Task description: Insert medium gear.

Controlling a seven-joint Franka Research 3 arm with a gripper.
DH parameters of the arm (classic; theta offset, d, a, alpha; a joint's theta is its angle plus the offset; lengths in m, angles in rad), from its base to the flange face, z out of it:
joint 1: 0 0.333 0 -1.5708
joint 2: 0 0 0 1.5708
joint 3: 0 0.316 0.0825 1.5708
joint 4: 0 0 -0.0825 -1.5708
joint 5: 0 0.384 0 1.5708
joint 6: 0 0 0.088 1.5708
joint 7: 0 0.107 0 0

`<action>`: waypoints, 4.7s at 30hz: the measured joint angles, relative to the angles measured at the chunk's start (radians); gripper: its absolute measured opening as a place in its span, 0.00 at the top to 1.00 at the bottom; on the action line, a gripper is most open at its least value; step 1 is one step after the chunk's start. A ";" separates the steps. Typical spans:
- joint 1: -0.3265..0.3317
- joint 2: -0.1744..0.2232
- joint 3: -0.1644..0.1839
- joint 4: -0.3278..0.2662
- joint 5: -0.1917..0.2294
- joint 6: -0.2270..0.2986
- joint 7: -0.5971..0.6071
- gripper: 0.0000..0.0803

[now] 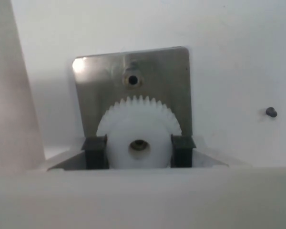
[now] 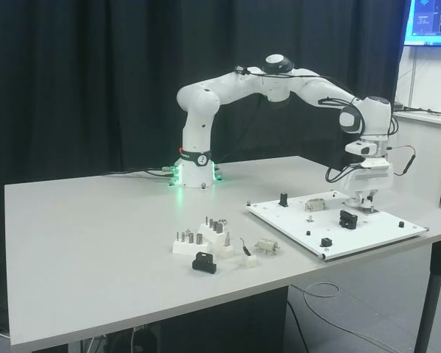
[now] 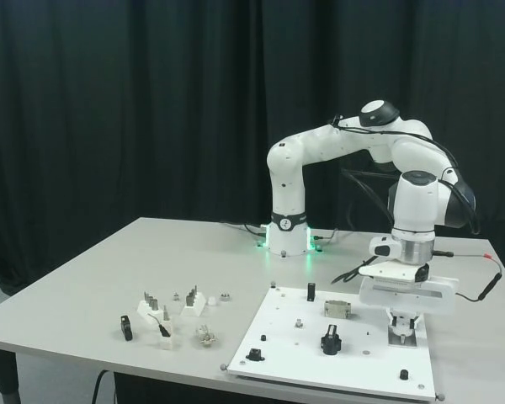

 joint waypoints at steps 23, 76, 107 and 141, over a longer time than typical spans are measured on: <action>-0.001 0.000 0.000 -0.001 -0.001 -0.002 -0.171 0.65; -0.043 -0.005 0.010 0.038 0.000 -0.055 -0.223 0.65; -0.047 -0.004 0.013 0.051 -0.022 -0.059 -0.177 0.65; -0.060 -0.005 0.024 0.058 -0.018 -0.063 -0.268 0.65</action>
